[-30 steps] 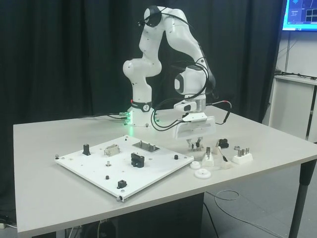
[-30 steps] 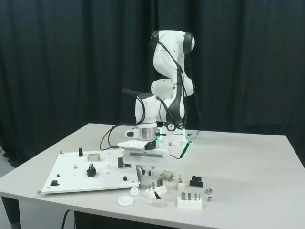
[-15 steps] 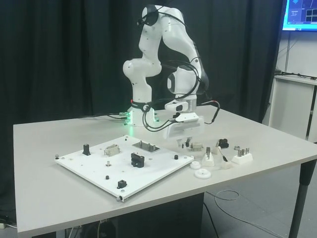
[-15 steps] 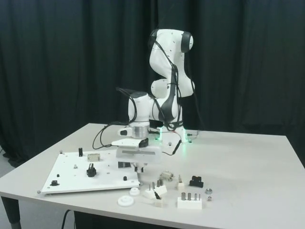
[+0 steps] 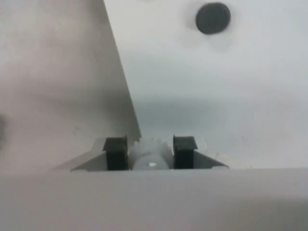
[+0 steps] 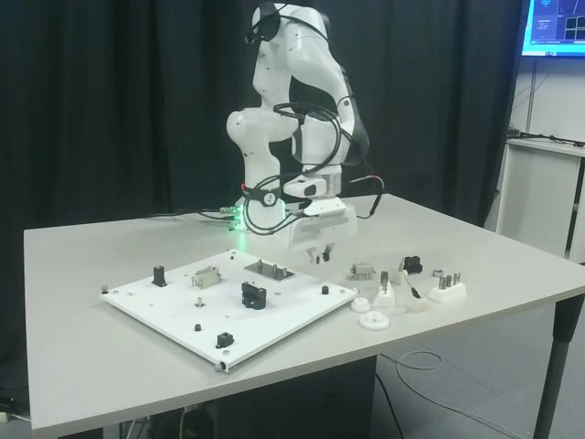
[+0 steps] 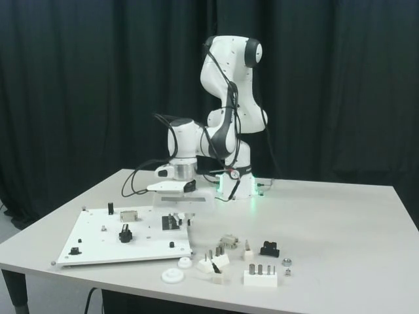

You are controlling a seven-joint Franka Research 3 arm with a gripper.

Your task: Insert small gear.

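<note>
In the wrist view a small white gear (image 5: 150,155) sits between two black fingertips (image 5: 116,152), so my gripper (image 5: 150,153) is shut on it. Beneath it lies the white board (image 5: 231,86), close to the board's edge, with a black round part (image 5: 213,18) further on. From the first room view, the gripper (image 6: 320,254) hangs a little above the white board (image 6: 283,313), near its back right side. The second room view has the gripper (image 7: 176,213) over the board (image 7: 98,247) by the grey peg plate (image 7: 171,222).
On the table beside the board lie a large white gear (image 6: 373,321), another small white gear (image 6: 360,305), white holders with pegs (image 6: 448,288) and a black part (image 6: 412,264). The board carries a black block (image 6: 252,295) and several small fixtures.
The arm has swung away from the loose parts beside the board and now holds the gripper, a little higher, over the board's back right part.
</note>
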